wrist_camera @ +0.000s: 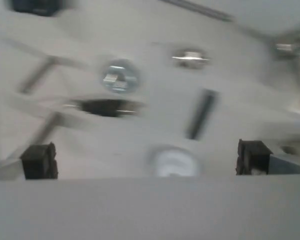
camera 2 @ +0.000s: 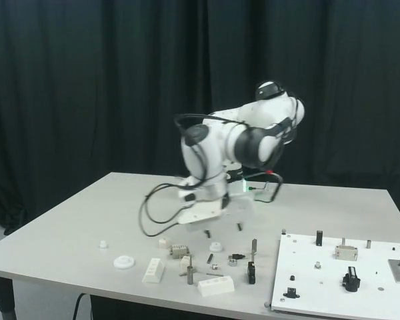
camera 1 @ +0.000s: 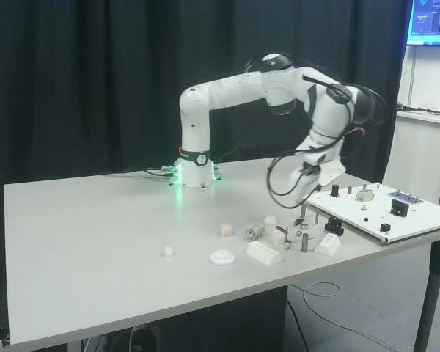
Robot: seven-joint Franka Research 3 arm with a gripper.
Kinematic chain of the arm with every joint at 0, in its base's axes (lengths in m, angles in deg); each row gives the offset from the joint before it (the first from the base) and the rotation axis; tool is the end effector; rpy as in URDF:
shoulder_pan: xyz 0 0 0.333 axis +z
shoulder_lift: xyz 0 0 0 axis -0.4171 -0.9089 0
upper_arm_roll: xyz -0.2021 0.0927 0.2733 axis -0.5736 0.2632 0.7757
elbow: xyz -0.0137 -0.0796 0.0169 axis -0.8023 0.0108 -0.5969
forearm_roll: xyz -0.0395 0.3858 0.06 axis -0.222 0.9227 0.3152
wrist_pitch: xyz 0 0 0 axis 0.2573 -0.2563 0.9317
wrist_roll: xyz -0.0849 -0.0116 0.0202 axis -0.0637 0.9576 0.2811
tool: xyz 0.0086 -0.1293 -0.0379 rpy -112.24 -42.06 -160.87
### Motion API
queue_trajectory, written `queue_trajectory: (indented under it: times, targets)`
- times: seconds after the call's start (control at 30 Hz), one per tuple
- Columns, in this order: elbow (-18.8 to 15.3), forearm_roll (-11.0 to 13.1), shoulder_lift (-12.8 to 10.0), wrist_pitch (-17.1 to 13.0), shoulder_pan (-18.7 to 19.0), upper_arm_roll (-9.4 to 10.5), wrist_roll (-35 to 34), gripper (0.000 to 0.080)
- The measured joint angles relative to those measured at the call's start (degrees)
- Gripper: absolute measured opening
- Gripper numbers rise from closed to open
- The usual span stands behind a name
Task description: Remove square peg 3.
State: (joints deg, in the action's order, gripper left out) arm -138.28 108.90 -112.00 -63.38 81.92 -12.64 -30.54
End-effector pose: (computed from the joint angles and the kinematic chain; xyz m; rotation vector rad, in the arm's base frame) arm 0.6535 0.1123 0.2624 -2.9650 0.7328 0.6004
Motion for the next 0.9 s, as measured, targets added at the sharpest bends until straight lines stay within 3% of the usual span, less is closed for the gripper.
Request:
queue_trajectory:
  times: [0.53, 0.9]
  targets:
    - [-1.31, 3.11, 0.76, -0.01, 15.04, 0.31, -17.94, 0.0800]
    - [-1.27, 4.00, 1.70, -2.73, 24.12, 2.01, -30.23, 0.0800]
